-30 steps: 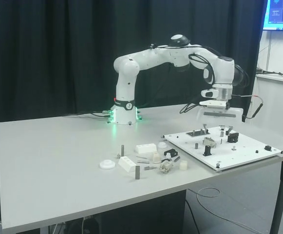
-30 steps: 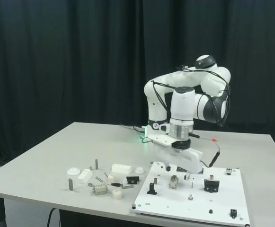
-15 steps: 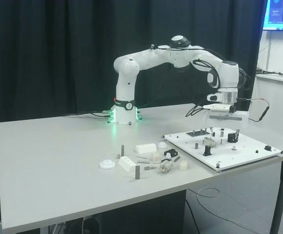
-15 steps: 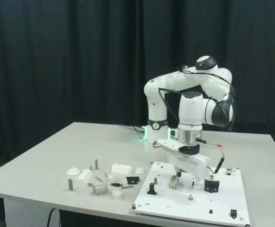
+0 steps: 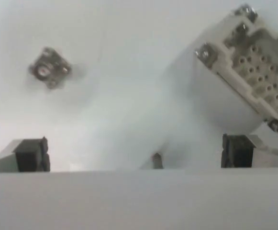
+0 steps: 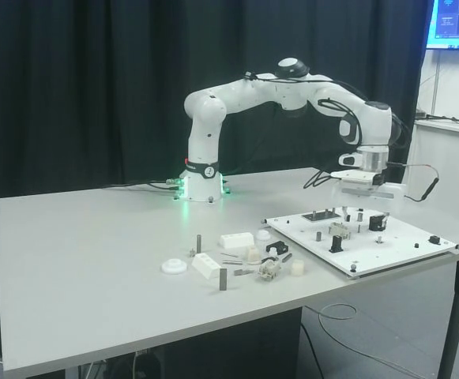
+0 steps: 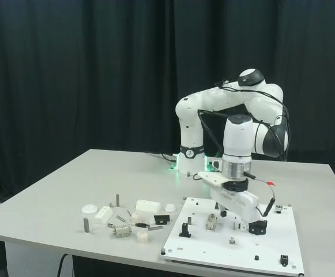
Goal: Remove square peg 1.
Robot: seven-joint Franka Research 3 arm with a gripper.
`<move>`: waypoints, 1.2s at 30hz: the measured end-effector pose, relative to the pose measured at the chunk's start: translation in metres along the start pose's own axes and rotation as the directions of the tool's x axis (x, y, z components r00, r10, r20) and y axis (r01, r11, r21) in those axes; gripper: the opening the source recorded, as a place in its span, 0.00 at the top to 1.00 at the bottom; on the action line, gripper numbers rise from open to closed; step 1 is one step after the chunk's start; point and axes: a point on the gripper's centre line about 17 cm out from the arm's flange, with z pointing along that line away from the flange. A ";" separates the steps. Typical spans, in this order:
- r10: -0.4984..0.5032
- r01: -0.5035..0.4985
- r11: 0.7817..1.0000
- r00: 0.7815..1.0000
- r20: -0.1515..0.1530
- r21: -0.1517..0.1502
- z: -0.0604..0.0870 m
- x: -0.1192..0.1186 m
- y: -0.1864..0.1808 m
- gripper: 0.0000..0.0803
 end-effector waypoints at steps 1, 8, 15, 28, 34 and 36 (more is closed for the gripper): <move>0.003 -0.003 1.000 1.000 0.005 -0.004 0.001 -0.002 0.001 0.00; 0.022 -0.021 0.999 0.999 0.038 -0.029 0.009 -0.011 0.009 0.00; 0.023 -0.022 0.999 0.999 0.045 -0.035 0.013 -0.013 0.011 0.00; 0.022 -0.020 0.999 0.998 0.051 -0.040 0.018 -0.015 0.012 0.14; 0.022 -0.020 0.999 0.998 0.052 -0.041 0.019 -0.016 0.013 0.36; 0.023 -0.021 0.999 0.998 0.052 -0.042 0.019 -0.016 0.013 0.63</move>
